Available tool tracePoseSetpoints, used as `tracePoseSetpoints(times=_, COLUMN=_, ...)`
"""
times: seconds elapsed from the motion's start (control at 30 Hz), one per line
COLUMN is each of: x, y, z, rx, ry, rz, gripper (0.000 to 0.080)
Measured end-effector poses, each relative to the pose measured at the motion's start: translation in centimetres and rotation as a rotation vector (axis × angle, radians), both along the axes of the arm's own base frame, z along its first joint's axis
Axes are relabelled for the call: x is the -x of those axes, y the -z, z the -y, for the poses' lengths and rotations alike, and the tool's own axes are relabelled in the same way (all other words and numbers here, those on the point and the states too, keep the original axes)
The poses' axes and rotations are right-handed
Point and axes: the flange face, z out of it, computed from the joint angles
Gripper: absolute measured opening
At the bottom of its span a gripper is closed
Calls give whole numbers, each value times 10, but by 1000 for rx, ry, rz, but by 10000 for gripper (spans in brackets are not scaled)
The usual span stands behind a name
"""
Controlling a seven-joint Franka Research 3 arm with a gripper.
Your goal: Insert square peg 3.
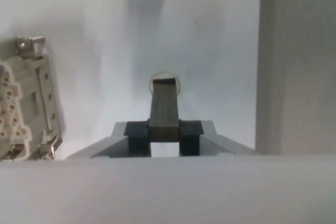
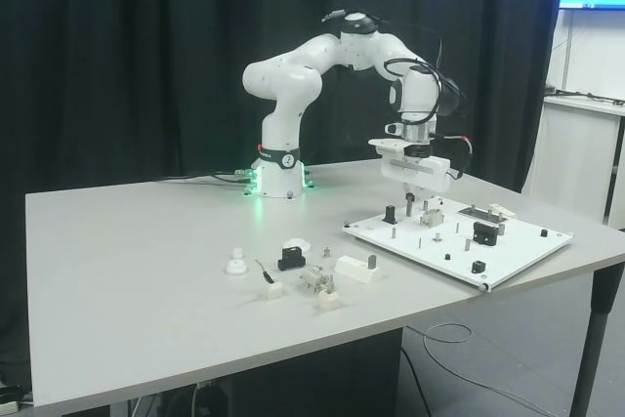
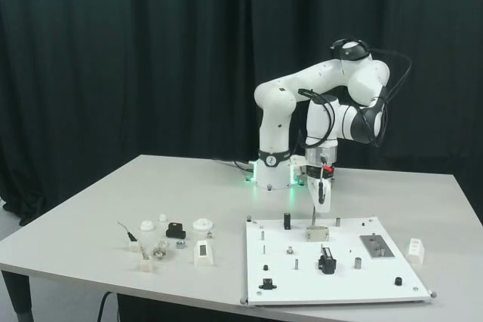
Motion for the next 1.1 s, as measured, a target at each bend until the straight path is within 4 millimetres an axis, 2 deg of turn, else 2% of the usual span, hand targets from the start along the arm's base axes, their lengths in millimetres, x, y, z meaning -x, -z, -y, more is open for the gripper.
tracePoseSetpoints(times=1.1, x=0, y=2, z=2, rx=-10, ry=25, rz=11, gripper=111)
